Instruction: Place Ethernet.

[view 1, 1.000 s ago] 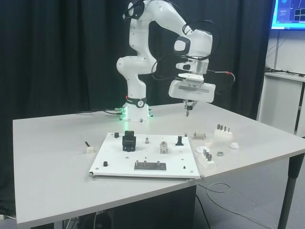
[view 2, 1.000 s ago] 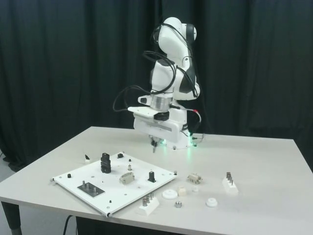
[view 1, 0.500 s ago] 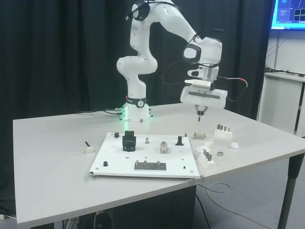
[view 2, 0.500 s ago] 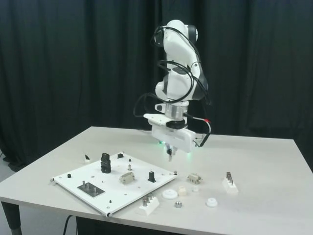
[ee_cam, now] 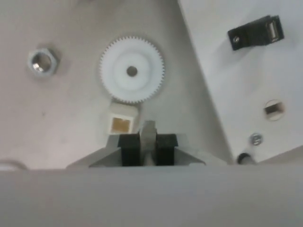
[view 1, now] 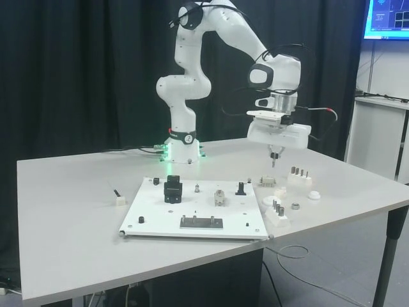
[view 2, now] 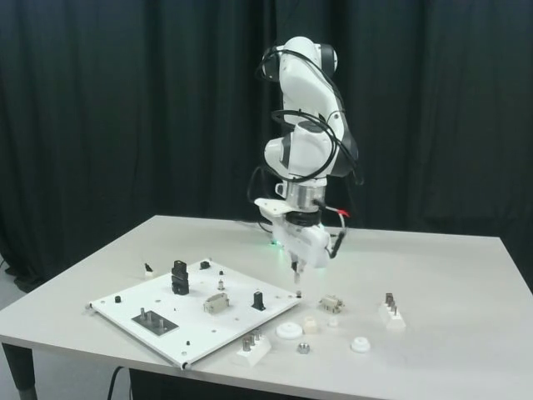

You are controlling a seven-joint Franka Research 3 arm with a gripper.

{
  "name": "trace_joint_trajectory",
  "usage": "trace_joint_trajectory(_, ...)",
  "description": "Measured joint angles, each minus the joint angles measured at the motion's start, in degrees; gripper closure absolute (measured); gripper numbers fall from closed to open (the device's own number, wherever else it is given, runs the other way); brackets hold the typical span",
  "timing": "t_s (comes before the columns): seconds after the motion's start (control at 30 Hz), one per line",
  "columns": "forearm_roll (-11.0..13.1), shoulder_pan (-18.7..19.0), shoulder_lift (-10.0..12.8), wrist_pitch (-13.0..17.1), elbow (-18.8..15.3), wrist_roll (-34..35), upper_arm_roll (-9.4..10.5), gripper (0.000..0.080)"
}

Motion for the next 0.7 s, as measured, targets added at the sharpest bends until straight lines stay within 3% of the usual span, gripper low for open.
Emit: trace_joint_trajectory(0.7, 1.5, -0.2, 1.6, 6.4, -0.6, 10.1, -0.09, 0.0738)
